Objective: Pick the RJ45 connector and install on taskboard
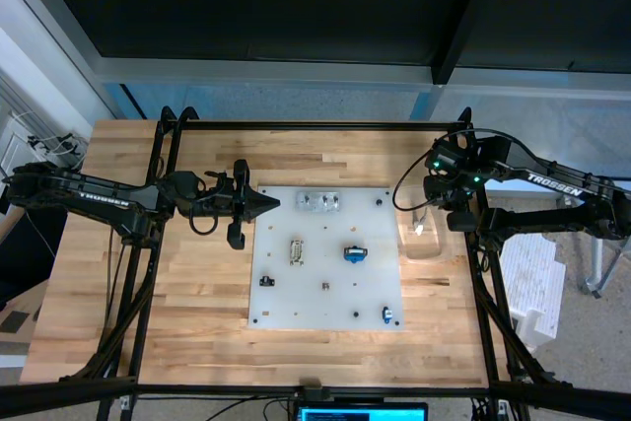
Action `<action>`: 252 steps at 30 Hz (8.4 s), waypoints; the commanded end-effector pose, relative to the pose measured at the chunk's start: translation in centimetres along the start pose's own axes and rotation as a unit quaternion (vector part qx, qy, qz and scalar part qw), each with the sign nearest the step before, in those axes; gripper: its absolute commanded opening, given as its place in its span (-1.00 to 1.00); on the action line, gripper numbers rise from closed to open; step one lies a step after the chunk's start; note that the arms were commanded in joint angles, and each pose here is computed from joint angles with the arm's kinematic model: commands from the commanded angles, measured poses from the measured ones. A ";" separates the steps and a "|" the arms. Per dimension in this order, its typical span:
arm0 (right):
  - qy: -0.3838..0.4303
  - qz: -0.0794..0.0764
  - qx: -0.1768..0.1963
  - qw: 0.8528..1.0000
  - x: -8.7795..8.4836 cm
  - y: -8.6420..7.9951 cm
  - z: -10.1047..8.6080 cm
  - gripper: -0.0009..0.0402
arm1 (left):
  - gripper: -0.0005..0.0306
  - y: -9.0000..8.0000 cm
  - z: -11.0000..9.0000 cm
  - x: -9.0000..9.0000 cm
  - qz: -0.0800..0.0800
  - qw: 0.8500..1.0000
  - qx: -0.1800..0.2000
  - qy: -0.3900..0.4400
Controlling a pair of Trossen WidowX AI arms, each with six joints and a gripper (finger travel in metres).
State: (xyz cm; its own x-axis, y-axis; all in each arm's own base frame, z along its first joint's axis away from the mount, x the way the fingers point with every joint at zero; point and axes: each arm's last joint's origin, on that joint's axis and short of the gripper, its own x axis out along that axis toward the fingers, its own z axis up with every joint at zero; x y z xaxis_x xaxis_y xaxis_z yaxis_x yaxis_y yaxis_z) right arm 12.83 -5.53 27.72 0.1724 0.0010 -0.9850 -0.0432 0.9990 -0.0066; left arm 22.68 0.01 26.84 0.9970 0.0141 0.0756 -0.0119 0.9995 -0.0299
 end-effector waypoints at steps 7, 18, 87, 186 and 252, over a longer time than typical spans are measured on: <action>-0.009 -0.004 -0.002 1.000 1.4 -0.3 0.4 -0.20 | -0.97 0.0 0.0 0.0 0.000 1.000 0.000 0.000; -0.008 -0.004 -0.013 1.000 3.9 -0.4 0.3 -0.09 | -0.96 0.0 0.0 0.0 0.000 1.000 0.000 0.000; 0.006 0.001 -0.035 0.999 8.6 0.6 1.1 -0.97 | -0.96 0.0 0.0 0.0 0.000 1.000 0.000 0.000; -0.016 0.040 0.018 0.999 2.3 19.3 11.6 -0.96 | -0.97 0.0 0.0 0.0 0.000 1.000 0.000 0.000; -0.009 0.034 0.005 0.999 6.9 24.3 12.9 -0.96 | -0.97 0.0 0.0 0.0 0.000 1.000 0.000 0.000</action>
State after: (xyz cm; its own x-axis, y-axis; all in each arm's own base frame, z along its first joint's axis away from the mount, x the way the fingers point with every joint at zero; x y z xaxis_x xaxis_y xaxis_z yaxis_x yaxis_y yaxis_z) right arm 25.66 19.30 23.02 0.1871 0.0692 -0.9799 -0.0452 0.9971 0.0618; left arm 22.68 0.02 26.86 0.9970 0.0145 0.0760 -0.0123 0.9995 -0.0299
